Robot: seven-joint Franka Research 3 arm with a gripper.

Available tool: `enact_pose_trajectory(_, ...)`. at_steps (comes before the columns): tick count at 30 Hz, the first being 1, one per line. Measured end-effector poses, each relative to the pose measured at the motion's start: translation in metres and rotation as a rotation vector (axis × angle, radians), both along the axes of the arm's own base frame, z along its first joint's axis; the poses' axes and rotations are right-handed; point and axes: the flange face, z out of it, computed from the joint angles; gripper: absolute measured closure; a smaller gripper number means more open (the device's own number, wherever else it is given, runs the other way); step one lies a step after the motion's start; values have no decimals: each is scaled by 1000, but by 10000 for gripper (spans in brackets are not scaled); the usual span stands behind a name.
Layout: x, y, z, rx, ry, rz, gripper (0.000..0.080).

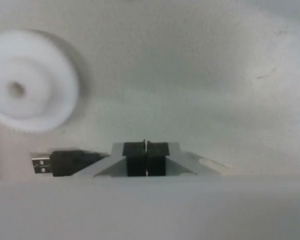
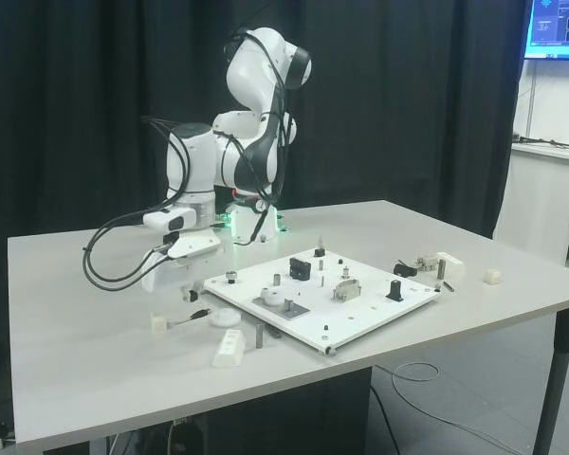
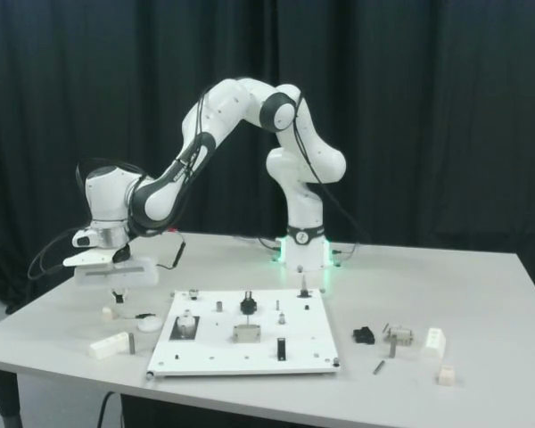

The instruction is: Remove medium gear.

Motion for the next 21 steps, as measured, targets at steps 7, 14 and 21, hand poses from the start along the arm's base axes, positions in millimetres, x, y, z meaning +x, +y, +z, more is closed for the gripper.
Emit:
enact_pose_trajectory(7, 3, -1, 6, 8, 3, 1, 802)
enact_pose_trajectory(14, 4, -2, 9, 7, 1, -1, 802)
enact_pose_trajectory(21, 5, -3, 10, 6, 0, -4, 803)
